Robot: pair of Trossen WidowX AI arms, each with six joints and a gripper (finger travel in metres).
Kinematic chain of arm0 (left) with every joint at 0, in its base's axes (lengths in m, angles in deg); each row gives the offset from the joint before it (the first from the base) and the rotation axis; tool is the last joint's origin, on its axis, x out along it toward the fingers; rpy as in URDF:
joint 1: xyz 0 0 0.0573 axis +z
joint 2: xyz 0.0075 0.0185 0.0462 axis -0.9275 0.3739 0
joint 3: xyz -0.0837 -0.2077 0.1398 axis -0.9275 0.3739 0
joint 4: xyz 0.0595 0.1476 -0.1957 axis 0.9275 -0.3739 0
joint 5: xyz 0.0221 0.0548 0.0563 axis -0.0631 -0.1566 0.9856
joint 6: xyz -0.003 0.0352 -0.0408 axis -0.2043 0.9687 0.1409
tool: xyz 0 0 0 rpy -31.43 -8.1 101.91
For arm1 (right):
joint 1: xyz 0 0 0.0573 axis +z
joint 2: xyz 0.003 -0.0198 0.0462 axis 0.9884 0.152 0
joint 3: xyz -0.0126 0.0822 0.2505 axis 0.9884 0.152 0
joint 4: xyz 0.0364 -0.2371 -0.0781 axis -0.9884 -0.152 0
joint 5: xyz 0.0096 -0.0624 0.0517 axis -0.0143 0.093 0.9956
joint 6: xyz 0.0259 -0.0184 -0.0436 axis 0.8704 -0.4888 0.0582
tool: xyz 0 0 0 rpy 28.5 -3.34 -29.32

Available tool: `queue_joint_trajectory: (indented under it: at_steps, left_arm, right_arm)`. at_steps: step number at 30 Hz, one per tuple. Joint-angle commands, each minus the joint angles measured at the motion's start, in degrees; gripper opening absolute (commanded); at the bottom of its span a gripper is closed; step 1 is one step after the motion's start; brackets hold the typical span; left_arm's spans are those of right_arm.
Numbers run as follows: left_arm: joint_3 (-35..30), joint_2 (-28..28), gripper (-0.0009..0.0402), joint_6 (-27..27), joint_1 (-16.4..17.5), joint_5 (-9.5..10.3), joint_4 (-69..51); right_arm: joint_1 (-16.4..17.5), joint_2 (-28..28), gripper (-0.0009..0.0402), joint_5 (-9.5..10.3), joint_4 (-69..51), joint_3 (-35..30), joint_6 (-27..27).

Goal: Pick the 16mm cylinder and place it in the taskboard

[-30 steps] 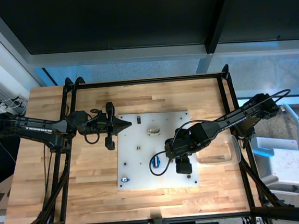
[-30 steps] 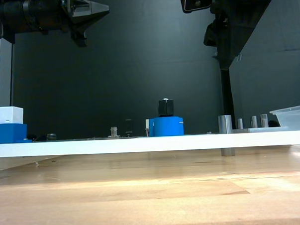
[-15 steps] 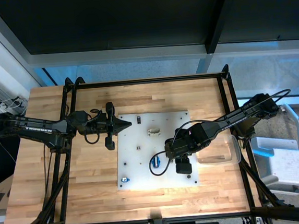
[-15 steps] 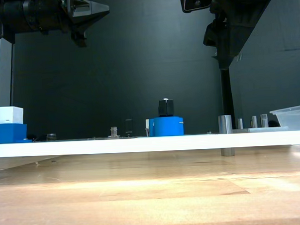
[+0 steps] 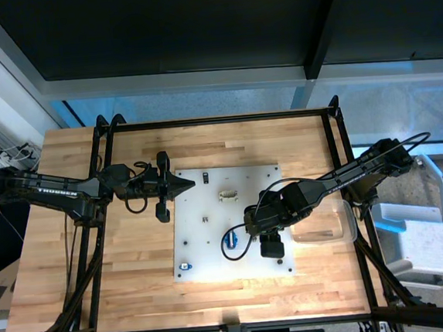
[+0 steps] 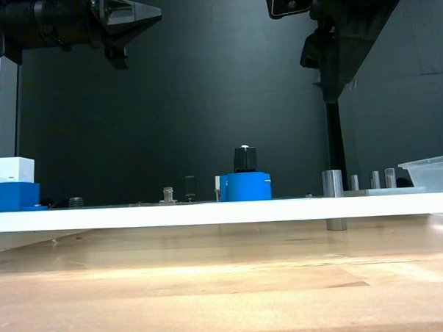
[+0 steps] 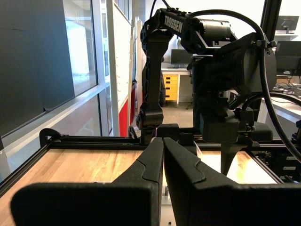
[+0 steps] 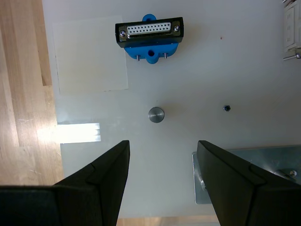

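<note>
16mm cylinder (image 8: pixel 156 115): one counted, standing upright in the taskboard (image 8: pixel 188 70). The low view shows it (image 6: pixel 332 183) passing through the board (image 6: pixel 209 213), with its lower end showing beneath. Three slimmer metal pegs stand farther off behind it.

Right gripper (image 8: pixel 162 146): one, hanging well above the board and apart from the cylinder. Its two fingers (image 8: pixel 101 183) are spread wide and hold nothing. The cylinder lies on the bare board ahead of the gap between them. In the low view this gripper (image 6: pixel 330 91) is high over the peg, with open air between.

Left gripper (image 7: pixel 163 157): one, held level above the board's left edge (image 5: pixel 183 183). Its fingers are pressed together with nothing between them.

Around the cylinder the board is bare white on all sides. One blue fitting (image 8: pixel 149 35) carrying a multi-pin socket sits apart from it. One grey metal block (image 8: pixel 244 174) is near it, not touching. One small dark screw (image 8: pixel 226 108) lies to the side. One pale square patch (image 8: pixel 89 54) lies near the board's edge, with the wooden table (image 8: pixel 23 94) beyond. One clear plastic tray (image 5: pixel 328 230) sits just beside the board's right edge.

Writing: "TROSSEN" (image 7: pixel 171 21) is readable on the right arm in the left wrist view.
</note>
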Motion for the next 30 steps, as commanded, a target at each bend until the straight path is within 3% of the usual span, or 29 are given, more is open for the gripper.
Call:
queue_joint_trajectory:
  at_steps: [1,30]
  left_arm:
    - [-0.02,0.02,0.0,0.02,0.0,0.0,0.0]
    - [-0.02,0.02,0.0,0.02,0.0,0.0,0.0]
  right_arm:
    - [0.0,0.04,0.0199,0.0,0.02,-0.02,0.0]
    - [0.0,0.04,0.0199,0.0,1.53,-0.02,0.02]
